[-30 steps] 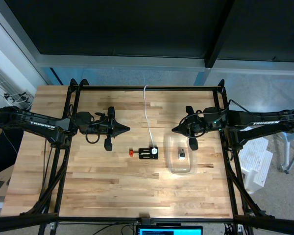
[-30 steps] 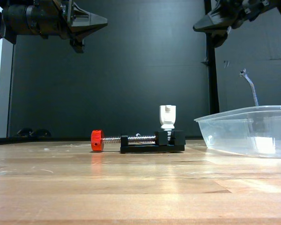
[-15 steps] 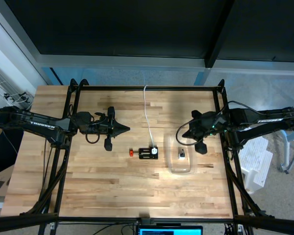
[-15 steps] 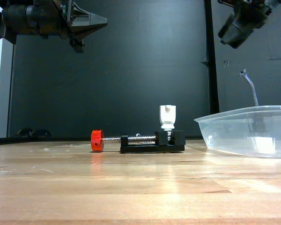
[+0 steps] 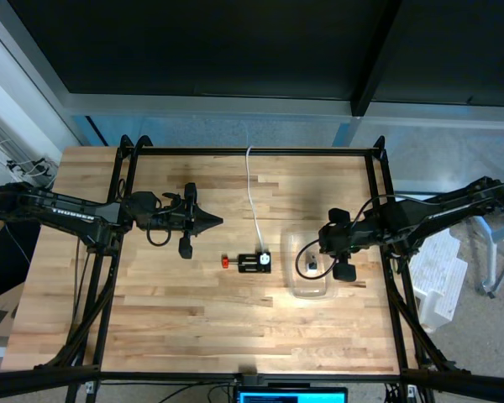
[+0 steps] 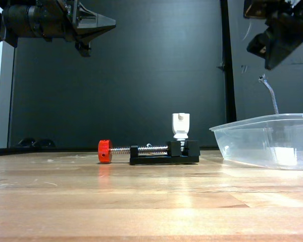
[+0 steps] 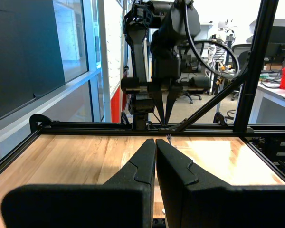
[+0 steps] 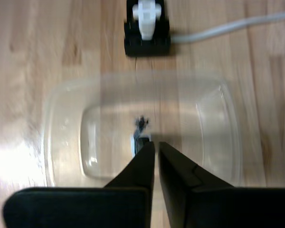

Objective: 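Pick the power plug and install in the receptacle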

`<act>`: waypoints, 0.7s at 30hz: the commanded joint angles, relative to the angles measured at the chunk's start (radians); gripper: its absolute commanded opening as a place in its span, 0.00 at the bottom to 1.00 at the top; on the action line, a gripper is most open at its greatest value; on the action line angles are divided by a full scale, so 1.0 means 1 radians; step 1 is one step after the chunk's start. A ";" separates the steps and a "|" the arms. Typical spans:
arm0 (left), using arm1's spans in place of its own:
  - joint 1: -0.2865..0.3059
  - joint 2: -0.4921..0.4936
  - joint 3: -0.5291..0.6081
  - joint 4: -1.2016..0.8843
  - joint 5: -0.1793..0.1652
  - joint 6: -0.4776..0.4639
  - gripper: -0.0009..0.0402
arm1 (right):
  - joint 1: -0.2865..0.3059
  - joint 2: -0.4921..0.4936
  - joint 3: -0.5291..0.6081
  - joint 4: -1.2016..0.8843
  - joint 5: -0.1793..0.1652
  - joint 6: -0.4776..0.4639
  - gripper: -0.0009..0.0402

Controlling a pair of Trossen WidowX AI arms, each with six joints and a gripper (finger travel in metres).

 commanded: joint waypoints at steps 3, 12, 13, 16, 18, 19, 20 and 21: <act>0.000 0.000 0.000 0.000 0.000 0.000 0.02 | 0.005 0.063 -0.001 -0.017 -0.003 0.027 0.22; 0.000 0.000 0.000 0.000 0.000 0.000 0.02 | 0.012 0.157 -0.003 -0.013 -0.003 0.047 0.49; 0.000 0.000 0.000 0.000 0.000 0.000 0.02 | 0.012 0.167 -0.003 -0.013 -0.003 0.047 0.51; 0.000 0.000 0.000 0.000 0.000 0.000 0.02 | 0.018 0.192 -0.003 -0.005 -0.003 0.048 0.54; 0.000 0.000 0.000 0.000 0.000 0.000 0.02 | 0.021 0.204 -0.003 0.006 -0.003 0.048 0.55; 0.000 0.000 0.000 0.000 0.000 0.000 0.02 | 0.023 0.209 -0.005 0.013 -0.003 0.047 0.55; 0.000 0.000 0.000 0.000 0.000 0.000 0.02 | 0.023 0.216 -0.008 0.019 -0.003 0.047 0.55; 0.000 0.000 0.000 0.000 0.000 0.000 0.02 | 0.023 0.218 -0.013 0.027 -0.004 0.047 0.55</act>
